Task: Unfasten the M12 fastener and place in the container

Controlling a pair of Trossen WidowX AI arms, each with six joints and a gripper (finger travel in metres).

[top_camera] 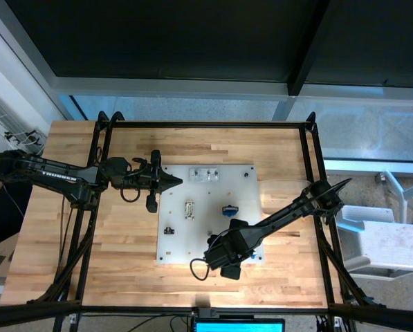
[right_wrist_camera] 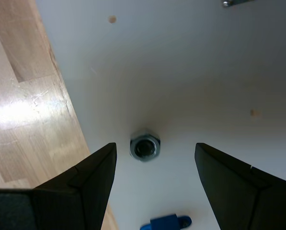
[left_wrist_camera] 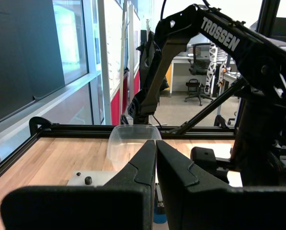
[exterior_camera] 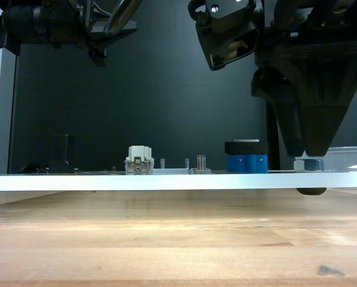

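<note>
Pale wood desk (top_camera: 47,235) with a black frame (top_camera: 206,125) round its edges. A flat white board (top_camera: 199,235) lies mid-desk. Dark panel behind the far edge. Tall windows (left_wrist_camera: 71,43) and an office space show past the desk in the left wrist view.

Right end effector (right_wrist_camera: 155,145) is pointed down over the board's near right edge with its fingers (right_wrist_camera: 92,177) wide apart. They hold nothing and touch nothing. The M12 nut (right_wrist_camera: 144,147) sits between them on the board, with a gap on each side. It shows a silver hex ring with a dark core, so it reads as on its stud, run down. In the low view it sits at board level right under the finger tips. In the high view the right arm hides it.

Left end effector (left_wrist_camera: 155,143) hovers over the board's far left edge. Its fingers are together and grip nothing.

The container (top_camera: 283,195) is on the wood just off the board's right edge, well apart from the nut.

The board is bare white all round the nut. Wood desk strip lies just beside it on one side, and a small blue part (right_wrist_camera: 165,223) is near. The blue-and-black knob (exterior_camera: 246,156) stands left of the nut in the low view, apart from it.
</note>
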